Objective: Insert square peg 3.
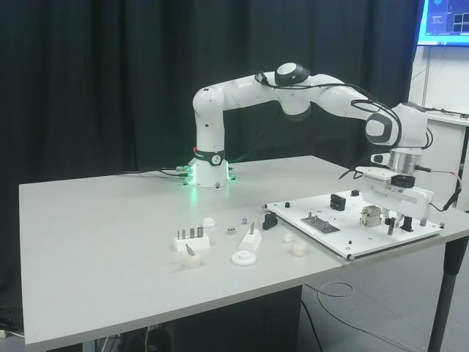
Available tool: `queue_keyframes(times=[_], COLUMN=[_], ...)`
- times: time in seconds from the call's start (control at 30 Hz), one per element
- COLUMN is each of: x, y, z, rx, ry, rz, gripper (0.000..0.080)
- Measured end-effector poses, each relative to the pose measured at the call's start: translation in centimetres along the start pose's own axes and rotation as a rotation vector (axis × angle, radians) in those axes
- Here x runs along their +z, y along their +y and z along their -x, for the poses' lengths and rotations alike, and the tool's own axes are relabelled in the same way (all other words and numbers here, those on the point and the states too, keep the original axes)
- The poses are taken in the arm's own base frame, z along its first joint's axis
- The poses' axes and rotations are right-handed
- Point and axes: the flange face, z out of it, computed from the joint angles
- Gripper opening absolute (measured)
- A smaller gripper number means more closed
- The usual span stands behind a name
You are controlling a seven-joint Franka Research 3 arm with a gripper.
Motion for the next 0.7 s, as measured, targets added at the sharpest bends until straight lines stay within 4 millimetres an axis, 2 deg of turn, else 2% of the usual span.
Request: queue_keyframes(times=[0.7], x=[-0.58], y=[0.24], z=[0.10], rx=[-0.002], ry=[-0.001], rz=[0.009], gripper=[0.0115])
